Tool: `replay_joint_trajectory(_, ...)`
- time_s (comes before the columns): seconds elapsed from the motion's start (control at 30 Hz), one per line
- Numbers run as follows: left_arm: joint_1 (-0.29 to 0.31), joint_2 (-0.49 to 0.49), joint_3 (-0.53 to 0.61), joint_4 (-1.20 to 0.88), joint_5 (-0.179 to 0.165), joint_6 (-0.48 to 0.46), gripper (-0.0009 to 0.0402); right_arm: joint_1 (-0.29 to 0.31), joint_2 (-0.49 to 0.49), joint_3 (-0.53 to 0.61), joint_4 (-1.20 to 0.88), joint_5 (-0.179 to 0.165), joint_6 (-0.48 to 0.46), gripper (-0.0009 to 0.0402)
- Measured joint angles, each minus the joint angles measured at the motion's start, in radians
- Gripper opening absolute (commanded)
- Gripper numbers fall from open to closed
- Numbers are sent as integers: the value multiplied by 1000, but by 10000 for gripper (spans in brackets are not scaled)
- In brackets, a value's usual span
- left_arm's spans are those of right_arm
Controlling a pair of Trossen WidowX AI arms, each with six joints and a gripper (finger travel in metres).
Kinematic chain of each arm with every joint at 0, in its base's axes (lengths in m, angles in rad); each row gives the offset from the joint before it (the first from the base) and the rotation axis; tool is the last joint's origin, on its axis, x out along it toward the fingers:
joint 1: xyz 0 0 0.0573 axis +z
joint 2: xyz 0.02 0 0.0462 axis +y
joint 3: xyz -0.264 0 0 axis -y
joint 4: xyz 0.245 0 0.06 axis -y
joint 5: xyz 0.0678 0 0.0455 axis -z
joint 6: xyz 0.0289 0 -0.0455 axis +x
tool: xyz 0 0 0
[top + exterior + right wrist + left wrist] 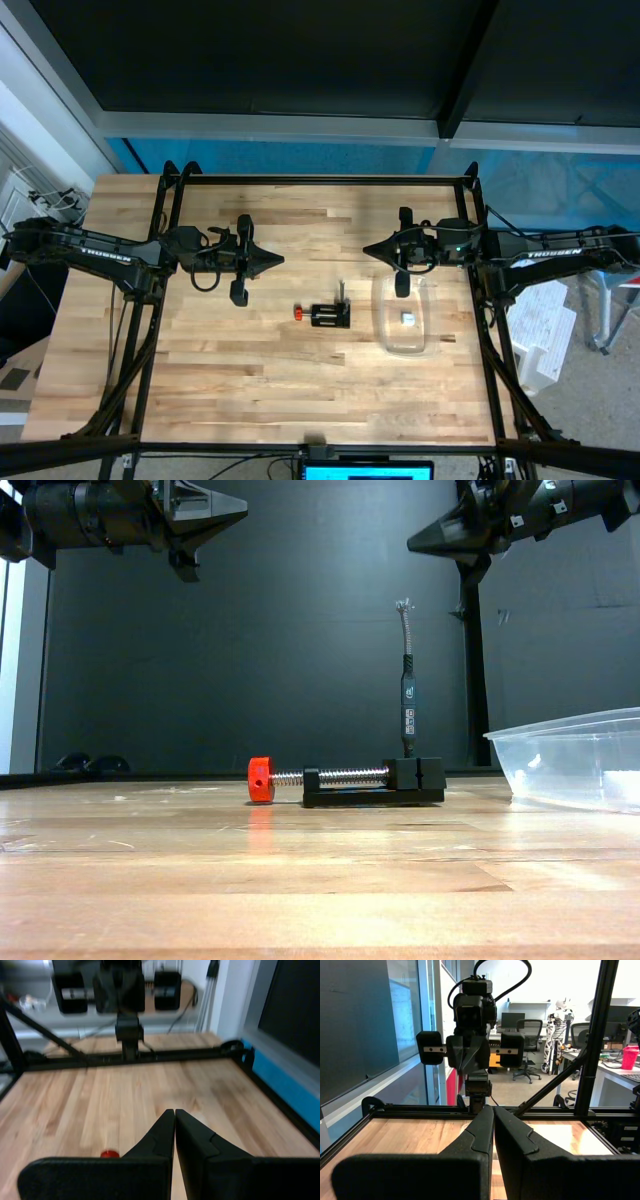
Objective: Pick the usb-c connector and install on the hub
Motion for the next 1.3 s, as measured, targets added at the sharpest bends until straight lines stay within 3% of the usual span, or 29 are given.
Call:
replay_joint_trajectory(0.1, 0, 0, 0, 0, 0, 0, 0, -27, -13, -36, 74, -59, 5, 0)
replay_joint_trajectory(0.17, 0, 0, 0, 0, 0, 0, 0, -42, -14, -57, 131, -79, 9, 0)
replay_joint_trajectory(0.47, 0, 0, 0, 0, 0, 0, 0, -50, -19, -103, 254, -92, 11, 0)
replay_joint_trajectory(0.87, 0, 0, 0, 0, 0, 0, 0, -49, -19, -99, 290, -135, 27, 0)
replay_joint_trajectory(1.3, 0, 0, 0, 0, 0, 0, 0, -47, -18, -98, 291, -136, 27, 0)
